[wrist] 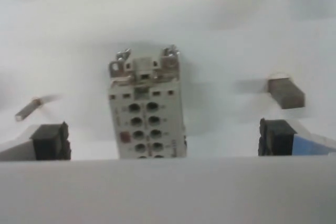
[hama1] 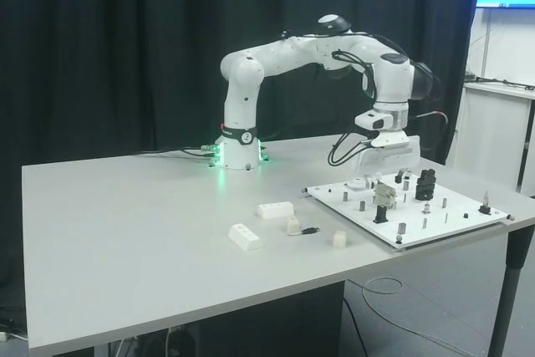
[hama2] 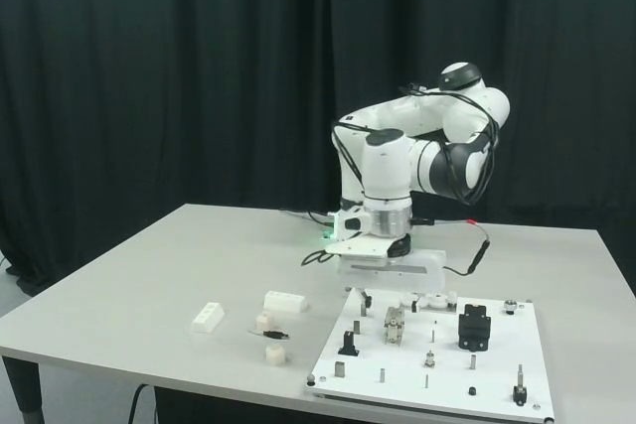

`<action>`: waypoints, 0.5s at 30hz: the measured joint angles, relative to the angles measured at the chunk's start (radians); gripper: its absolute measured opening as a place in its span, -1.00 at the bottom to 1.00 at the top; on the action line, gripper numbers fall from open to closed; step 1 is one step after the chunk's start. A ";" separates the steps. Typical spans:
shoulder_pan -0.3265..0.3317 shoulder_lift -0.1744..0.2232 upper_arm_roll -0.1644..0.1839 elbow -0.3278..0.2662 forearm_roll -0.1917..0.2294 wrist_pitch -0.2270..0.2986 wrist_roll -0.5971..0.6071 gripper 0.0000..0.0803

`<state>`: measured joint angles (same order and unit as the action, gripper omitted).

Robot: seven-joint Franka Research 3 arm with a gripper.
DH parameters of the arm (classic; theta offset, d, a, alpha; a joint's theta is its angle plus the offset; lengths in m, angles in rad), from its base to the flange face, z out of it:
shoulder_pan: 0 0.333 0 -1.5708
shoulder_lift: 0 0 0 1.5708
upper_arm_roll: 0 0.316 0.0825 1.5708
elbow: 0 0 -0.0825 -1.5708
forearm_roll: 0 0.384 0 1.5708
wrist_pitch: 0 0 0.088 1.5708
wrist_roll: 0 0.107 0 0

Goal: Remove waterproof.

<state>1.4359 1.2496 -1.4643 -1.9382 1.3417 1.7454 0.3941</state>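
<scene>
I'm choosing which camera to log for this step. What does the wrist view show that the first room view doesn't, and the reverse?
Only the wrist view shows the connector's rows of round sockets and the metal clips at its end, framed by the two black fingertips standing apart on either side.

Only the first room view shows the whole white arm, its base lit green, the grey table and the loose white blocks lying off the board.

Both show the white board and the end effector hanging above the connector.
</scene>
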 joint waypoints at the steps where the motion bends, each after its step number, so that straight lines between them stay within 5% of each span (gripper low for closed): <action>1: 0.003 0.000 0.002 0.000 0.000 0.003 0.000 0.99; 15: 0.048 0.000 0.032 -0.021 -0.003 0.077 0.000 0.99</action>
<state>1.4841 1.2496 -1.4322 -1.9588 1.3390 1.8225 0.3941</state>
